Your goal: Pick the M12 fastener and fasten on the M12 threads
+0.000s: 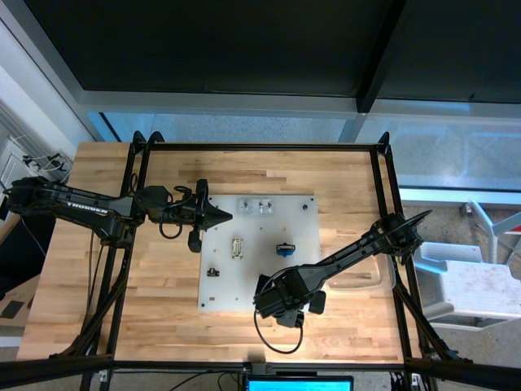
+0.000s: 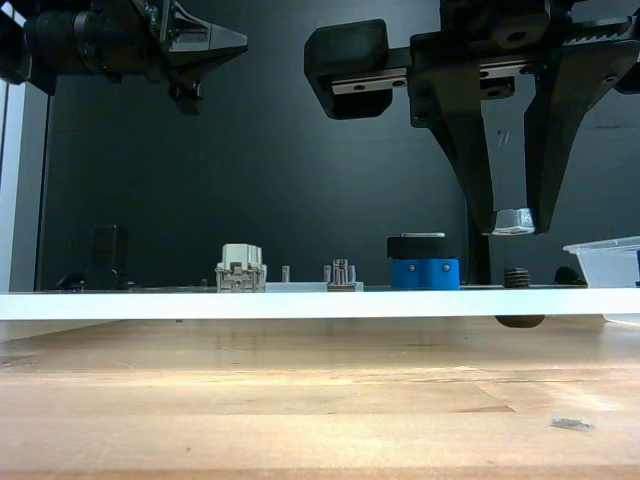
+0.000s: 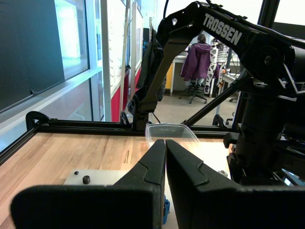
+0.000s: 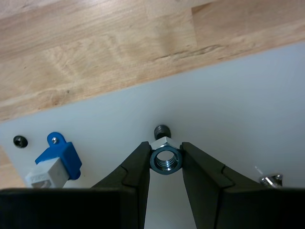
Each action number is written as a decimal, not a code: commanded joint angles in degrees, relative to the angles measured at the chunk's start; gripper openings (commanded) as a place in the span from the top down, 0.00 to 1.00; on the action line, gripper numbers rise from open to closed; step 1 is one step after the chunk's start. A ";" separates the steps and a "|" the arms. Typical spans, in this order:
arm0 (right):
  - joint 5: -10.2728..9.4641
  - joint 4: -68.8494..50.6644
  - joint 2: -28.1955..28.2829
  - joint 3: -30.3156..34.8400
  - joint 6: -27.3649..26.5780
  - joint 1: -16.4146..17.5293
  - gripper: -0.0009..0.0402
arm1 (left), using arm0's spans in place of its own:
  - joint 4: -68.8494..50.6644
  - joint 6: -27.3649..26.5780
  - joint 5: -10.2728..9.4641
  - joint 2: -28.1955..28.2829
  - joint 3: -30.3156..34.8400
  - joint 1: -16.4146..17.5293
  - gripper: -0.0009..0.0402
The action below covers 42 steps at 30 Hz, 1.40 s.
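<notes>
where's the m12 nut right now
Low view: nut pinched in the right gripper, just above the bare black stud near the board's right edge; left gripper sits raised at the board's far left.

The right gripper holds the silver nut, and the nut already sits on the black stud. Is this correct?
No: the right gripper holds the silver nut, but it hangs above the black stud with a gap, as the low view shows. The left gripper, shut, is at the board's far left.
</notes>
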 commanded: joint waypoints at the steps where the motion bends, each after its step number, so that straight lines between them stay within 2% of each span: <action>1: 0.15 0.00 0.02 -0.15 0.07 0.02 0.95 | 0.02 0.02 0.00 0.00 0.00 0.00 0.98; 42: 0.11 5.88 0.66 -5.25 0.72 -0.07 0.95 | 0.02 0.02 0.00 0.00 0.00 0.02 0.98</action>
